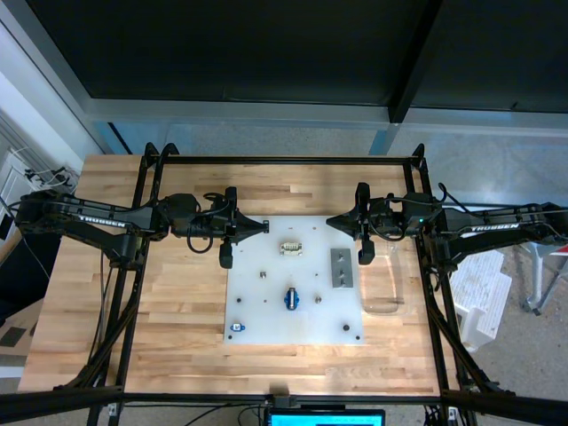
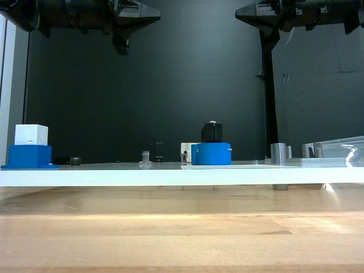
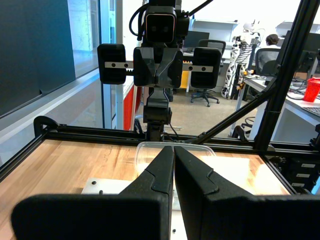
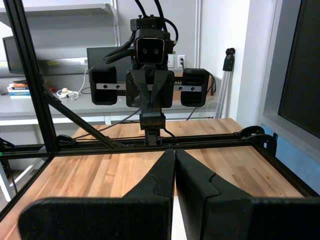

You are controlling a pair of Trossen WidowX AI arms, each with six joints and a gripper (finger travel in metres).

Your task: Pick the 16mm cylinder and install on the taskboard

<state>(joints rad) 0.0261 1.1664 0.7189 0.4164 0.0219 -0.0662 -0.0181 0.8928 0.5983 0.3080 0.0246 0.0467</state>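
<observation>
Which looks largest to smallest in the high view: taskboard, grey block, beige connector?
1. taskboard
2. grey block
3. beige connector
The left gripper and right gripper, both shut, hang above its far edge.

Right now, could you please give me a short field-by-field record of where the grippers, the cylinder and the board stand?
left gripper: shut, empty, raised above the taskboard's far edge
right gripper: shut, empty, raised opposite, tip facing the left one
taskboard: lying flat, below both grippers
16mm cylinder: upright on the board, just right of the blue part in the high view
clear tray: beside the board's right edge
task state: cylinder not yet gripped
</observation>
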